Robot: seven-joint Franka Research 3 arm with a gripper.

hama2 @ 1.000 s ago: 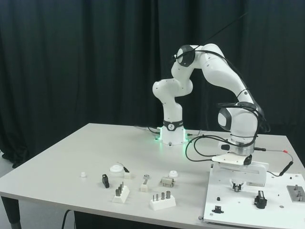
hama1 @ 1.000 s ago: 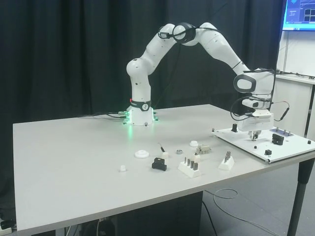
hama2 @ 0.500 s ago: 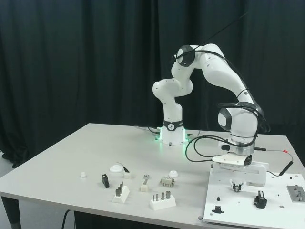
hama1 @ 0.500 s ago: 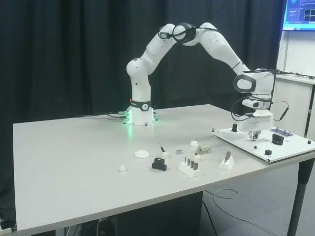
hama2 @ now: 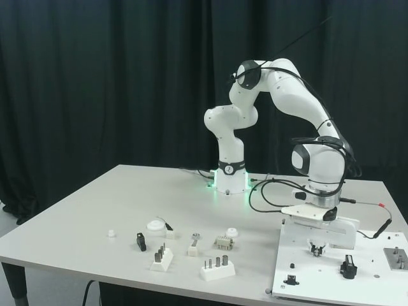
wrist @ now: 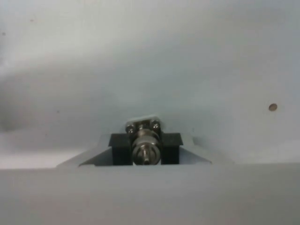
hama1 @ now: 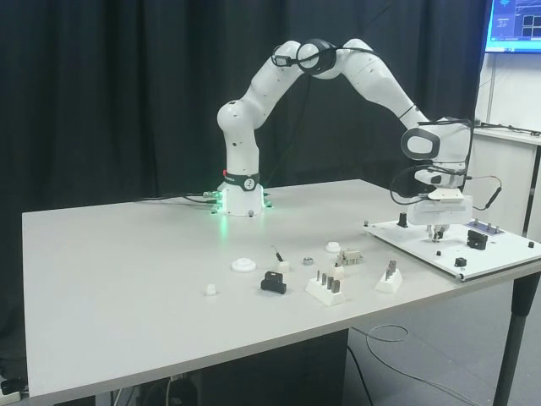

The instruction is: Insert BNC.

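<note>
Wrist view, BNC connector [wrist: 146, 147], markings apparently unreadable

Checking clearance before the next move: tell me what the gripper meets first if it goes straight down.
Probably the BNC connector on the white board, directly beneath the gripper.

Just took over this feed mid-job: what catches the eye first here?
The white robot arm arching over the grey table, its gripper low over the white board at the table's edge. In the wrist view, a grey metal BNC connector sits in a black holder.
</note>
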